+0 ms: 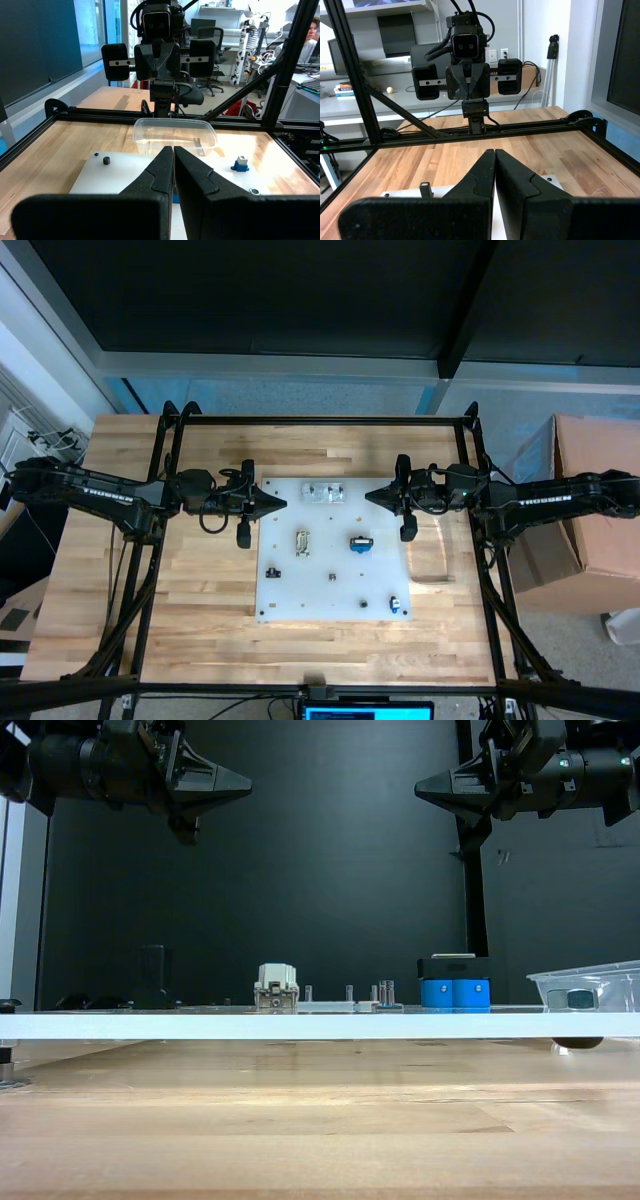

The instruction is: Unfasten the M12 nut and place it in the container

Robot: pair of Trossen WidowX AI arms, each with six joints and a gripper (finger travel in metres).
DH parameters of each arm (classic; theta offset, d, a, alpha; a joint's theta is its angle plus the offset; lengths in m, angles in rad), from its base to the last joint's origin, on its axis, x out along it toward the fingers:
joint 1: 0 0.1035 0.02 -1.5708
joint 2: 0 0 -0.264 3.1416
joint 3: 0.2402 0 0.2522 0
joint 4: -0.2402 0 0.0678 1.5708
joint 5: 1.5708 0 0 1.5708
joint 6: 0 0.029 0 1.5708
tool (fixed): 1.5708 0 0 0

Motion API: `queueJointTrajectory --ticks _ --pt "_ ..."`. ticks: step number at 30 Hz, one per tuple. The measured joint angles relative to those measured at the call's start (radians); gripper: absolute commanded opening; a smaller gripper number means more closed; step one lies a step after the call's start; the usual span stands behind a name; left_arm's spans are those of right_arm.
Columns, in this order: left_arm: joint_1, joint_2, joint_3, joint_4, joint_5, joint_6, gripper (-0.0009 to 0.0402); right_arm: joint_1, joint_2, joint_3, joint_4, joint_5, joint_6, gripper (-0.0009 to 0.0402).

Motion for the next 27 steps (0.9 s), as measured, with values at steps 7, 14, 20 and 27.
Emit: queueJointTrajectory --ticks 7,14,20,27 --pt "0.000 0.000 0.000 0.000 0.000 0.000 0.0000 0.000 0.000 0.000 0.002 0.000 0.000 0.0000" --pt "0.000 0.000 0.000 0.000 0.000 0.000 0.0000 0.005 0.000 0.000 0.000 -0.003 0.038 0.0000" --pt "0.000 0.000 0.000 0.000 0.000 0.000 0.0000 0.080 0.008 0.103 -0.312 0.014 0.083 0.0000" --pt "0.000 0.000 0.000 0.000 0.000 0.000 0.0000 0.252 0.098 0.317 -0.724 0.114 0.126 0.0000"
